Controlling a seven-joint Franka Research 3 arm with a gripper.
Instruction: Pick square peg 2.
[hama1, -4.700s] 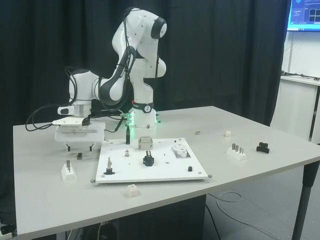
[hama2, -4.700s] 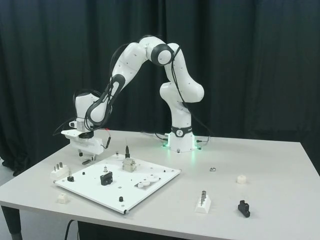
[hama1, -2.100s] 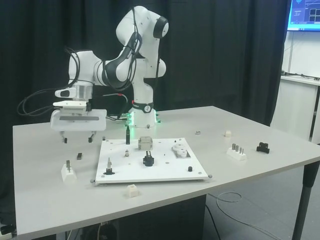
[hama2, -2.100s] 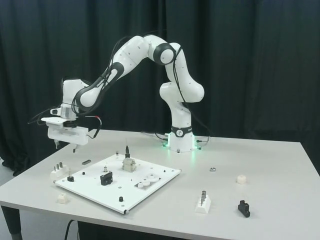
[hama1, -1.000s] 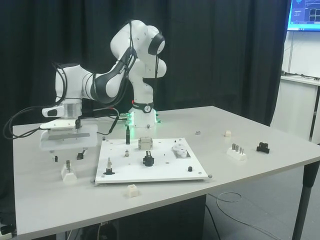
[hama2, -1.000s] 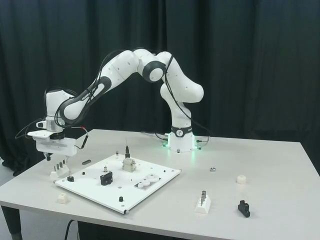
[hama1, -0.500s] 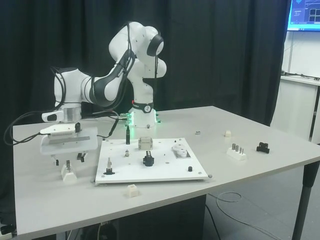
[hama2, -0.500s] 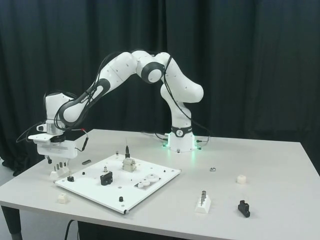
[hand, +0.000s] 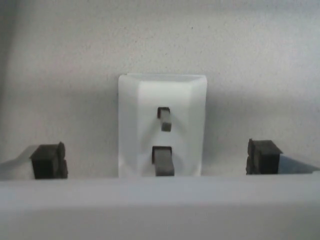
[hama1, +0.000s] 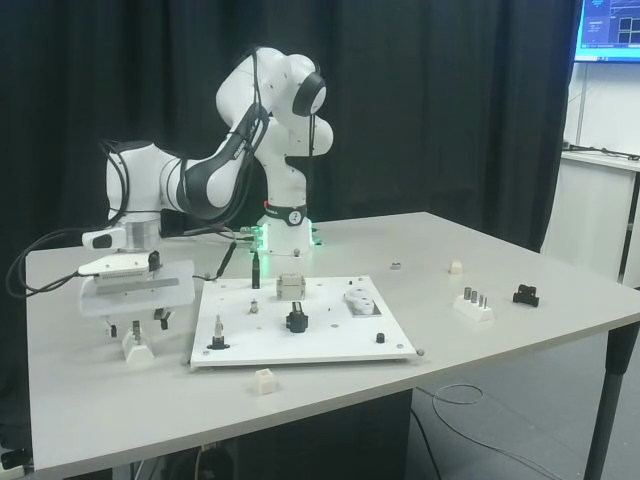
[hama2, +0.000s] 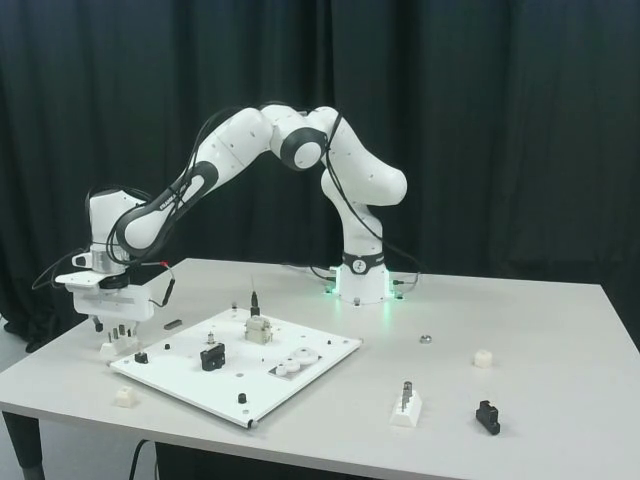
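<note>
Wrist view: a white peg holder (hand: 162, 125) sits on the grey table (hand: 250, 50), carrying two upright grey pegs in a row. The nearer one to the camera, square peg 2 (hand: 162, 161), stands midway between the two black fingertips (hand: 49, 161); the farther peg (hand: 164, 119) is behind it on the same holder. Jaws stand wide open, one fingertip on each side of the holder, neither touching the holder nor a peg.

First room view: the gripper (hama1: 135, 322) hangs low over the holder (hama1: 135, 347), which lies on the table (hama1: 90, 410) just beside the edge of the white assembly board (hama1: 300, 325). A small black piece (hama1: 163, 320) lies on the table near the holder. A white cube (hama1: 264, 379) sits in front of the board. A second holder with pegs (hama1: 473, 303) and a black part (hama1: 525, 294) lie well apart, on the far side of the table.

Second room view: the white arm (hama2: 250, 150) reaches from its base (hama2: 364, 280) out over the board (hama2: 240, 365) to the holder (hama2: 112, 345).
</note>
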